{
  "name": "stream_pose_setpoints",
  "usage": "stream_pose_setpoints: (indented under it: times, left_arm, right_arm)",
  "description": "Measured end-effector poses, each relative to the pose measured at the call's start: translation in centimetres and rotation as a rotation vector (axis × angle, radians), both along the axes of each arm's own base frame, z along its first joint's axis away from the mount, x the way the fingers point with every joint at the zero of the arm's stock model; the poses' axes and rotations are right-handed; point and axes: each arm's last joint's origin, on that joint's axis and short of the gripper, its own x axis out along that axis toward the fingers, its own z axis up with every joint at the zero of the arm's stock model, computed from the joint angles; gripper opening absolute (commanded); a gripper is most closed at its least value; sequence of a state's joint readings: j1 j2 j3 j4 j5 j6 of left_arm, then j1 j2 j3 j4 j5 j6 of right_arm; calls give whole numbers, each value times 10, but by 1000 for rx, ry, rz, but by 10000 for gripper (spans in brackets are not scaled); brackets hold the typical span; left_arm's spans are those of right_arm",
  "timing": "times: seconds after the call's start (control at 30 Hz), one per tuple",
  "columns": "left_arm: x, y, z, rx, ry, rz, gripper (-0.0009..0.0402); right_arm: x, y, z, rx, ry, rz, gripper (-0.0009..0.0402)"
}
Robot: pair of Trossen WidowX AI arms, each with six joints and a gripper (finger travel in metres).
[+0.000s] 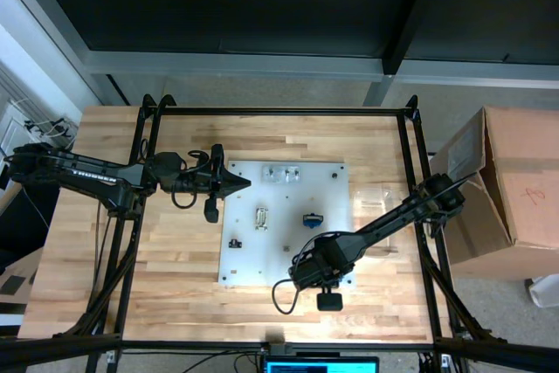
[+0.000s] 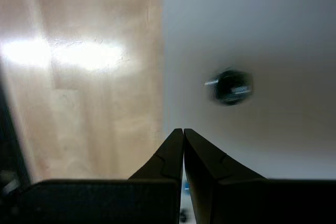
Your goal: Pick the M12 nut and place it on its threads and fasten
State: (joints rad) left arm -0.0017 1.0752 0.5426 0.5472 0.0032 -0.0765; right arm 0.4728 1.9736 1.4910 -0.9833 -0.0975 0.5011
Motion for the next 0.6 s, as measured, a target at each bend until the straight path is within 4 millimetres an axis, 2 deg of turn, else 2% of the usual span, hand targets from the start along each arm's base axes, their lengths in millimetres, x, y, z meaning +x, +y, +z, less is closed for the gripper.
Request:
stream_pose_setpoints:
  times: [0.2,0.53,0.6]
  left_arm:
    - [0,0,0,0,0,0,0]
    - [0,0,0,0,0,0,0]
    - [0,0,0,0,0,0,0]
  right_arm:
    - [-1,-6,2,-160,-55,-100,0]
    - [1,-3,-1,-147,-83,-106,0]
    - [1,-1,-1,-101,-66,-95,0]
